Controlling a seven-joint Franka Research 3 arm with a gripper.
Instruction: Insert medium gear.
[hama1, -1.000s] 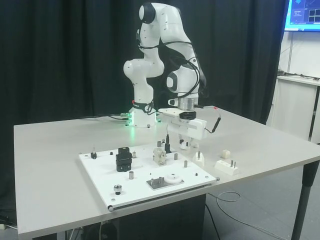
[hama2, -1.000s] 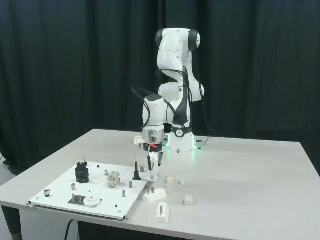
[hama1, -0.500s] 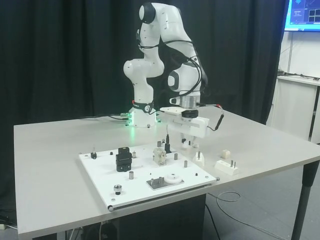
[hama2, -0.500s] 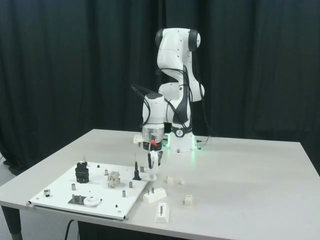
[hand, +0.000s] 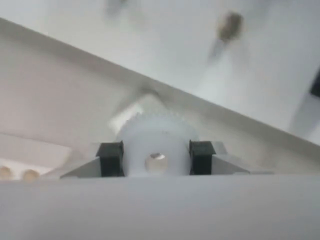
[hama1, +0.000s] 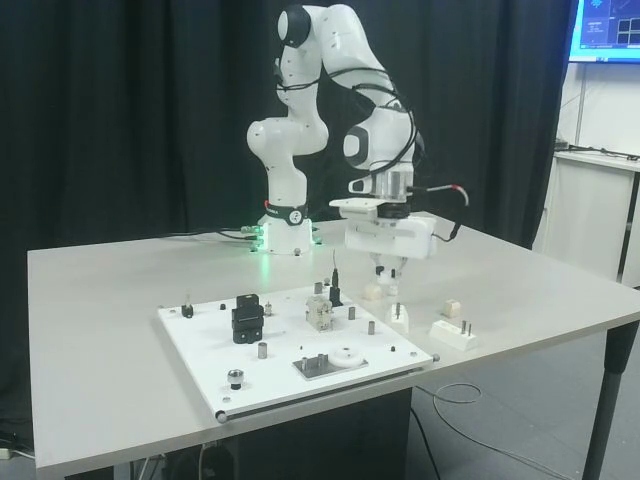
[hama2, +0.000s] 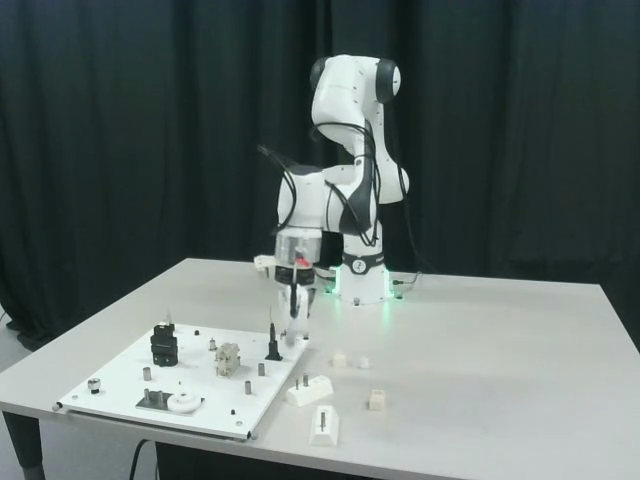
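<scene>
Gear (hand: 156, 145) sits clamped between black fingers (hand: 110, 158) at lower centre; you hold it well by the toothed rim; light, stiff, probably slippery.

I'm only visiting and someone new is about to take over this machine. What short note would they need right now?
Gripper: shut on the medium gear, a white toothed wheel, held in the air near the edge of the white board.
Another white gear already sits by the grey plate at the board's front.
Done: gear picked up.
Left: carry it to its peg and push it on. Which peg, I cannot tell.
</scene>
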